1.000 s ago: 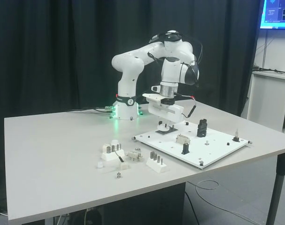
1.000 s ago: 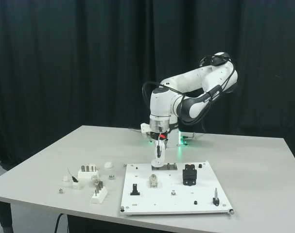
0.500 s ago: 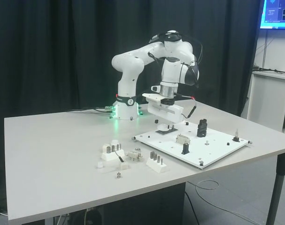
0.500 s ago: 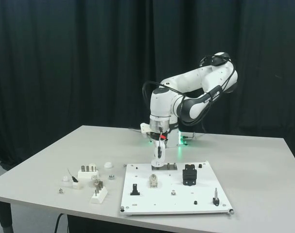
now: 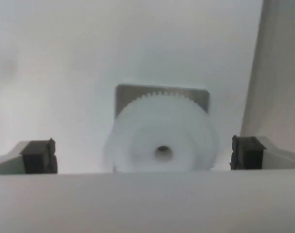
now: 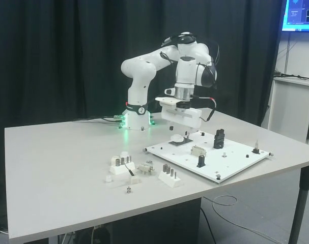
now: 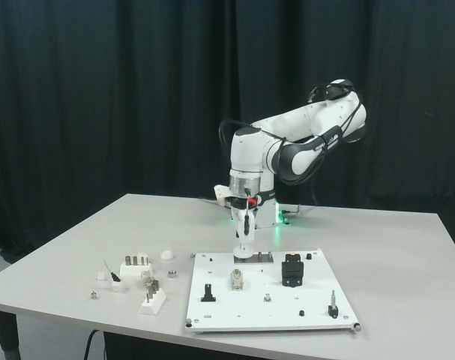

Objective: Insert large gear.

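**Gear seated on the plate; end effector above it, fingers apart**

Nearest the wrist camera you see the two black finger pads [image 5: 39,156] of the end effector [image 5: 142,156], standing well apart with nothing between them. Neither pad touches the gear [image 5: 162,141]; a gap shows on both sides.

Below and between the pads lies the gear: white, toothed round its rim, with a raised hub and a small centre bore. It lies flat on a grey plate [image 5: 125,94] whose corners show behind it. Judged from this, the gear is already on its seat; whether it is pressed fully down on its shaft cannot be told.

Handling, as a judgement:
- Treat the gear as light, probably moulded plastic.
- Treat it as stiff; it should not yield under the pads.
- Expect a smooth, rather slippery face. The teeth give some purchase but may be marked by heavy clamping.
- Should you need to re-grip, take it across the rim on opposite sides, pads level, centred on the bore. The hub is a narrower alternative.

In the room views the end effector [image 6: 180,133] hangs just above the gear [image 6: 178,138], apart from it, at the rear edge of the white board [image 6: 235,163] on the desk [image 6: 57,152]. The gear [image 7: 243,255] sits directly under the fingers there too.

Farther off on the desk, well apart from the board, stand small white fixtures [image 7: 137,267] with spare parts.
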